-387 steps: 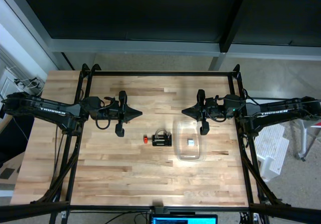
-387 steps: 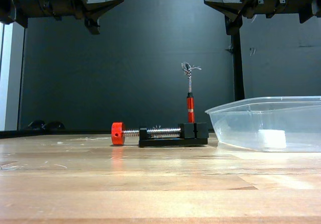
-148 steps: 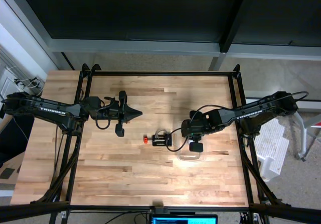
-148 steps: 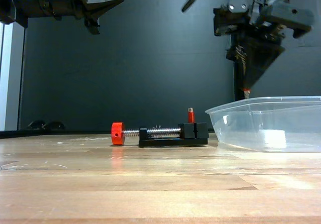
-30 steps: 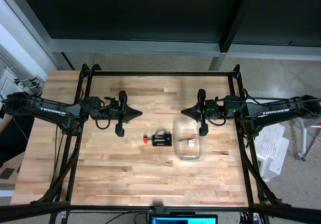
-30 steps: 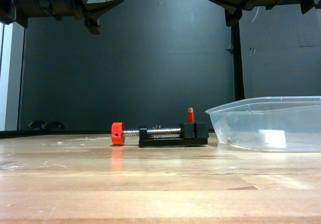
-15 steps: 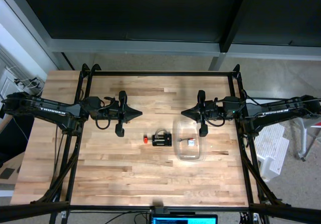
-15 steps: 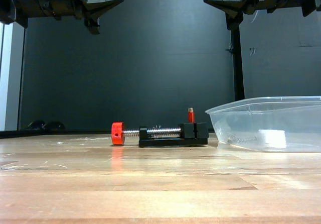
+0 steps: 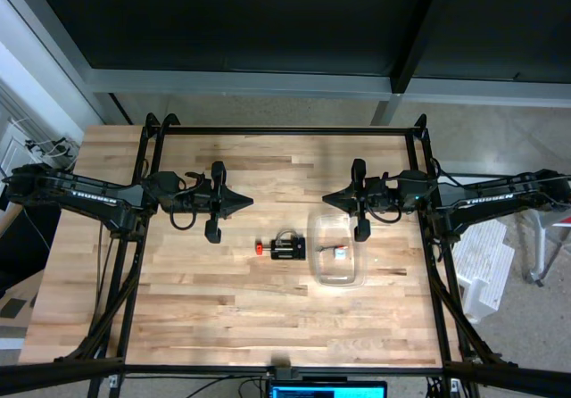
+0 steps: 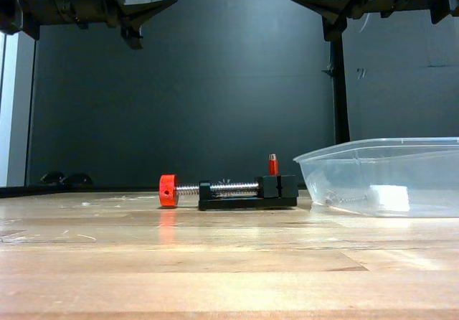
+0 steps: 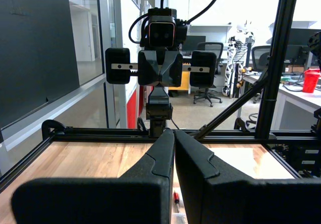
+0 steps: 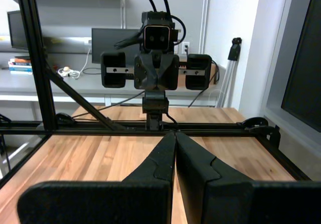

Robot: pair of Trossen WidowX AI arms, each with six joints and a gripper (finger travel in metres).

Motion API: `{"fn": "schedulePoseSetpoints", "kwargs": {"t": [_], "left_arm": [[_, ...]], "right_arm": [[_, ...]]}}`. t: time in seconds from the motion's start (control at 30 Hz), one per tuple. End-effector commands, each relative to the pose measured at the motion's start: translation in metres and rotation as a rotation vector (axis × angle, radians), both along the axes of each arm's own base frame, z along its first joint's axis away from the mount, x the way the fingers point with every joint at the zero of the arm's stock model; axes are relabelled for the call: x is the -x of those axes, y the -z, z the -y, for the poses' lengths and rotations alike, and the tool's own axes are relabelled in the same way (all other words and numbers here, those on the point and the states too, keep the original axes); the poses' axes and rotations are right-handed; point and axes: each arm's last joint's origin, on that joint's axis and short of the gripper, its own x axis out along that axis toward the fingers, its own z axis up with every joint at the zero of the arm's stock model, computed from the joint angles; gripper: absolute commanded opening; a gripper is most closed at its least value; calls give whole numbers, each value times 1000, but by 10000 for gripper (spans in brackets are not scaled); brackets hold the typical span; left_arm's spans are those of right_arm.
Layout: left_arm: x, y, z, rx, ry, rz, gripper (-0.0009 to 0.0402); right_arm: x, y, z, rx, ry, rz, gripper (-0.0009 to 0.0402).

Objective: Remove the RCA connector from the receptacle and place in the container

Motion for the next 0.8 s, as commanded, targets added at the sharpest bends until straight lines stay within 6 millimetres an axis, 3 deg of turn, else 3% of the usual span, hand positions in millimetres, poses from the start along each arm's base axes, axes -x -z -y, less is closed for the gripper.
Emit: {"fn": "schedulePoseSetpoints", "kwargs": {"t": [0.03, 0.8], "left_arm": [[0, 0, 0, 0, 0, 0, 0], [0, 0, 0, 0, 0, 0, 0]], "right_arm": [[0, 0, 0, -5, 0, -1, 0], [0, 0, 0, -27, -1, -5, 0]]}}
